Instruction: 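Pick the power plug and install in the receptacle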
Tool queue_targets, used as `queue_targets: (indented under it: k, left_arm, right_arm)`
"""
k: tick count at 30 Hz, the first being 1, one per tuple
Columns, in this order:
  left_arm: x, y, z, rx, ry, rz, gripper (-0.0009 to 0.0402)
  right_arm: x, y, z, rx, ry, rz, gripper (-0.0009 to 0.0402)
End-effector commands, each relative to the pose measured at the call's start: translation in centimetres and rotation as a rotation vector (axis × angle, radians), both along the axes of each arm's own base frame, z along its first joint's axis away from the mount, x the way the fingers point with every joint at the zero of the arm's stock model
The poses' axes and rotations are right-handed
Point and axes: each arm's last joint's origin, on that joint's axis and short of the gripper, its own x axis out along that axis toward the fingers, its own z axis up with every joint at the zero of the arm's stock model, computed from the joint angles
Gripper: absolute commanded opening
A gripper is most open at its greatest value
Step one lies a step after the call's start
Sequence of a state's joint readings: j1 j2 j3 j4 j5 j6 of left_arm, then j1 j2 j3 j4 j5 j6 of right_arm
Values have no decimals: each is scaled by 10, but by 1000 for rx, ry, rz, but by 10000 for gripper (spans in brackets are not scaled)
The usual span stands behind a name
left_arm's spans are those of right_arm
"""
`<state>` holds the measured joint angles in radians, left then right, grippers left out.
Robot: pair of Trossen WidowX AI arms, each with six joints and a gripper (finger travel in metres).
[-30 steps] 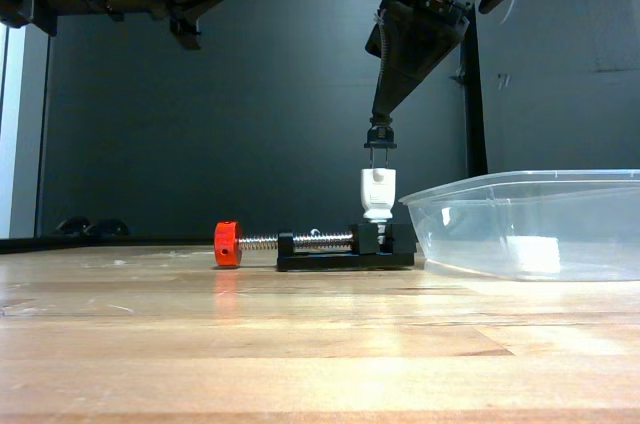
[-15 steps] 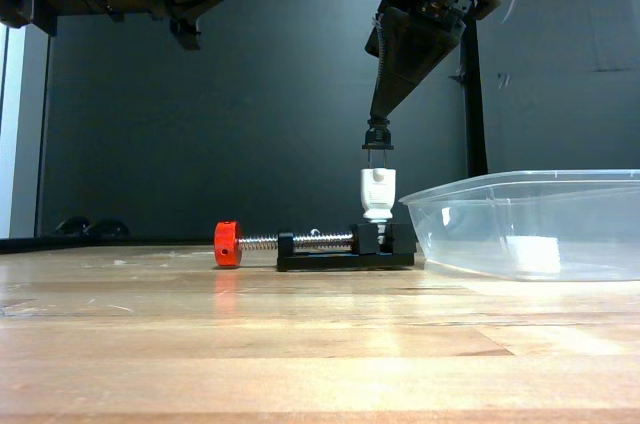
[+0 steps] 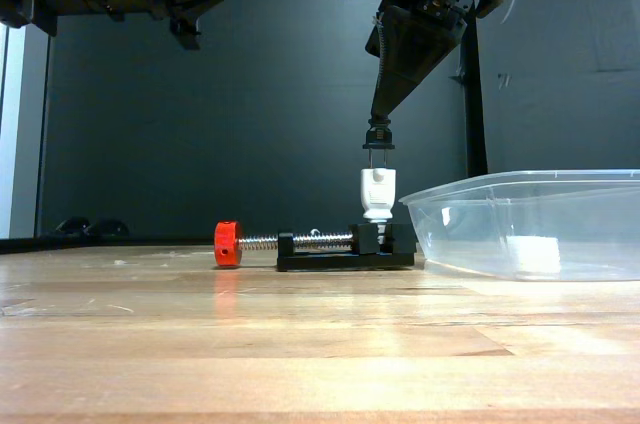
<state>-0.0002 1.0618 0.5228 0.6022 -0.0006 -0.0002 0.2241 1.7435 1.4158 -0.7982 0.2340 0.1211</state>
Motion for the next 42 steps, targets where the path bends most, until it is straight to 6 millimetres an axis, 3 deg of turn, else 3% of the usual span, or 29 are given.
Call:
queue_targets:
  k: [1, 24, 42]
  left_arm:
    - [0, 0, 0, 0, 0, 0, 0]
    - [0, 0, 0, 0, 0, 0, 0]
    - [0, 0, 0, 0, 0, 0, 0]
  right_arm:
    - [0, 0, 0, 0, 0, 0, 0]
    - [0, 1, -1, 20, 2, 9, 0]
    - [-2, 0, -16, 15, 2, 7, 0]
